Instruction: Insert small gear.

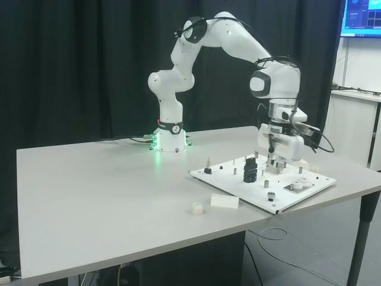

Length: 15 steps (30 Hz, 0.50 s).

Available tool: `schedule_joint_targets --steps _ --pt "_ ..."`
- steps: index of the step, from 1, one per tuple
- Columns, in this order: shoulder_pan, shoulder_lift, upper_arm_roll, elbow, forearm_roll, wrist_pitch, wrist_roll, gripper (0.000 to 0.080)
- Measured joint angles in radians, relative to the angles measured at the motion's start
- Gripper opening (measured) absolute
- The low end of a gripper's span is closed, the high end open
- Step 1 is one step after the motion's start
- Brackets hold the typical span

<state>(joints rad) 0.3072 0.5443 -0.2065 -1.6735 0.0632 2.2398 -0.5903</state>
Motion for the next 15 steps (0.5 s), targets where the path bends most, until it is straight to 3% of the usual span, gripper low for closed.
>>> schedule_joint_targets --steps 15 --pt "0.001 0.086 0.035 0.124 0.038 -0.084 0.000 0.0199"
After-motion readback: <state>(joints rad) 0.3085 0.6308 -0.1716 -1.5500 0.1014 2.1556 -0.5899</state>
